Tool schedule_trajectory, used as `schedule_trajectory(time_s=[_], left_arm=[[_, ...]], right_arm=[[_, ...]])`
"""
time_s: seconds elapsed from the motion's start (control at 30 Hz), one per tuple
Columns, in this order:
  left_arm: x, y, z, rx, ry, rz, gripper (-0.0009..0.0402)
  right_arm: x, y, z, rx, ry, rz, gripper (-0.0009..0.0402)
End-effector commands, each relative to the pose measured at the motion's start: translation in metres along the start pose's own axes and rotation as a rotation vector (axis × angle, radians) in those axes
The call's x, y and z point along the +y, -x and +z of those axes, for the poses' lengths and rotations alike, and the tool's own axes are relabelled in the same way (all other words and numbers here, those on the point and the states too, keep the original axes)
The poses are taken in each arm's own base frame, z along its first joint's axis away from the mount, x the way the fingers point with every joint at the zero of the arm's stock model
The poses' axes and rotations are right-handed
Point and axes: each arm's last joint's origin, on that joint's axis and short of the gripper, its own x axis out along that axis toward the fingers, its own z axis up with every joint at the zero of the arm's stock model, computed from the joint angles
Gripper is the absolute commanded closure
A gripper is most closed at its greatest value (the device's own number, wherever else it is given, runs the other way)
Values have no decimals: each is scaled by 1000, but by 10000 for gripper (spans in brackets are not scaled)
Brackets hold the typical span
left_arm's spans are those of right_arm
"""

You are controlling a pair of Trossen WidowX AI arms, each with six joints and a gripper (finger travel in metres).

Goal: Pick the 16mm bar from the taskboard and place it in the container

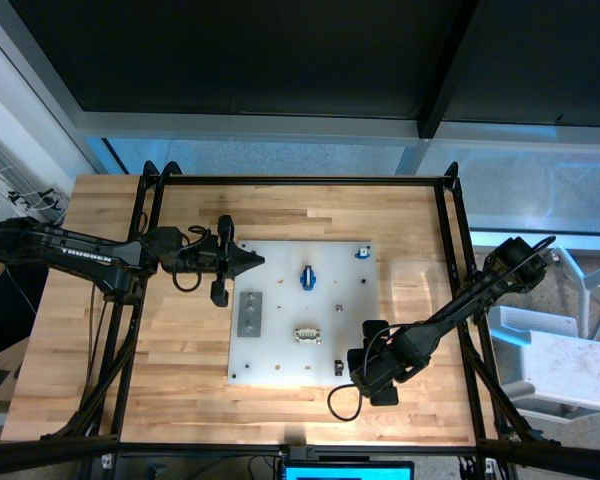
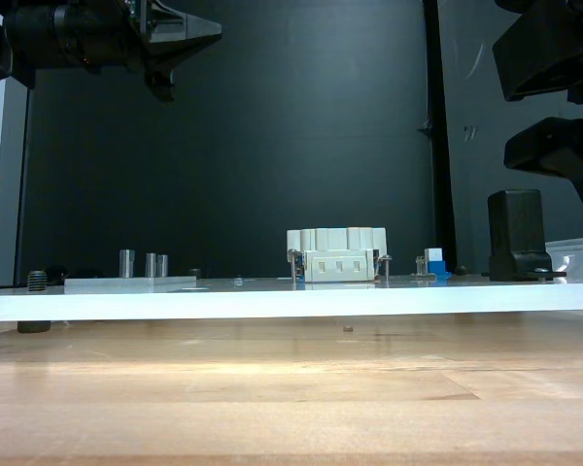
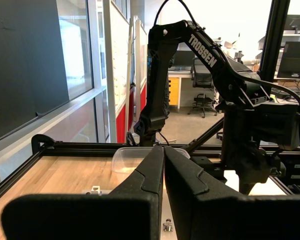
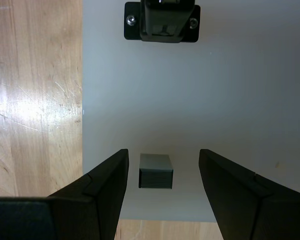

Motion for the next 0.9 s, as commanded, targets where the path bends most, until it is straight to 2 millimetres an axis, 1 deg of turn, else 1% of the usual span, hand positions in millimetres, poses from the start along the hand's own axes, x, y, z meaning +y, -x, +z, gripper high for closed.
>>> schedule_trajectory(time_s=[0.03, 0.5, 0.9], left_arm=[[0, 0, 0, 0, 0, 0, 393], [0, 0, 0, 0, 0, 0, 393], [0, 0, 0, 0, 0, 0, 393]], right_arm=[[0, 0, 0, 6, 3, 0, 214], [0, 0, -1, 23, 3, 17, 286], [0, 1, -1, 18, 2, 18, 359]])
